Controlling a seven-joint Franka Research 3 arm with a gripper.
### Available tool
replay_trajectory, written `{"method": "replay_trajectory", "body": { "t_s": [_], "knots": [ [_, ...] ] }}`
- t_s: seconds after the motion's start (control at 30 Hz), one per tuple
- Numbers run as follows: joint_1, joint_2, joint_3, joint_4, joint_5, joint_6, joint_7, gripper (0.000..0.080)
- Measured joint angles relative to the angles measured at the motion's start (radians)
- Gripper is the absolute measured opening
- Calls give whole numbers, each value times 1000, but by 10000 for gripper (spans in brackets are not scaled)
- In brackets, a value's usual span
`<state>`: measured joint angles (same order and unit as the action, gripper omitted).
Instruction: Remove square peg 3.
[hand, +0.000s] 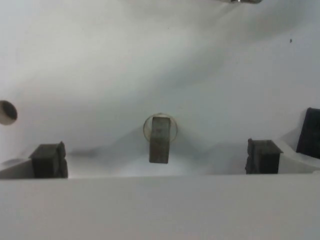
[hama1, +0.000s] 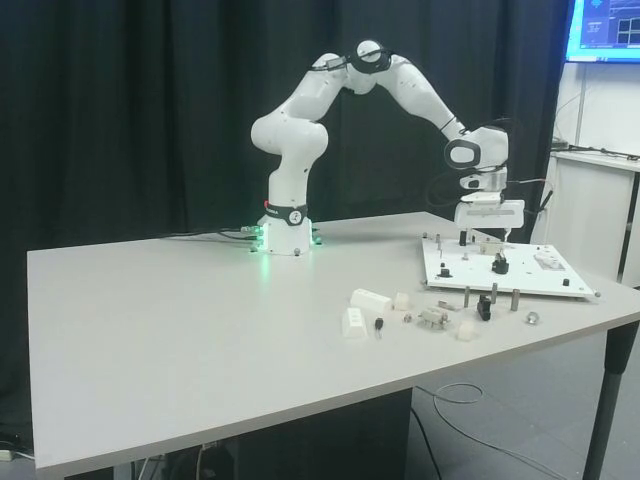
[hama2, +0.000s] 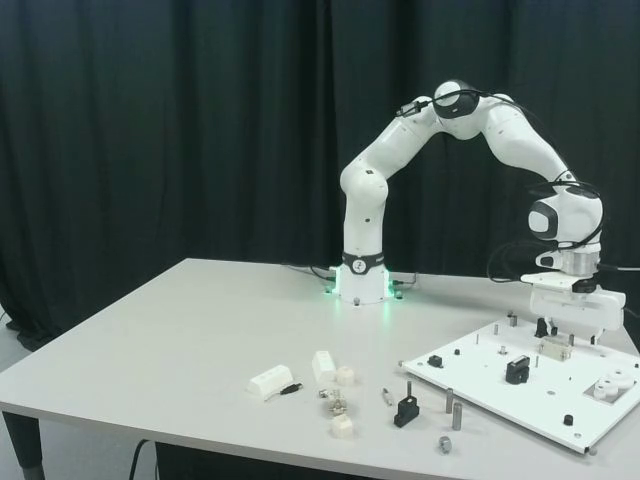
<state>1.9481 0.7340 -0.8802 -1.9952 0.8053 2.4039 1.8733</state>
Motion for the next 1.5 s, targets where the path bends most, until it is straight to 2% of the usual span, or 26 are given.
{"method": "replay_trajectory", "body": {
  "t_s": [0.13, 0.17, 0.37, 0.4, 0.67, 0.7, 0.87, 0.9, 1.5],
  "knots": [
    [-2, 3, 4, 3, -7, -4, 0, 800],
    [-3, 3, 5, 4, -8, -5, 0, 698],
    [-6, 4, 10, 4, -14, -11, 0, 698],
    [-6, 4, 10, 5, -15, -12, 0, 530],
    [-8, 4, 13, 5, -15, -14, 0, 530],
    [-8, 4, 13, 5, -15, -14, 0, 164],
    [-16, 6, 18, 13, -15, -13, -1, 164],
    [-17, 6, 18, 14, -15, -14, -1, 76],
    [-25, 4, 19, 19, -21, -22, -5, 76]
  ]
}}
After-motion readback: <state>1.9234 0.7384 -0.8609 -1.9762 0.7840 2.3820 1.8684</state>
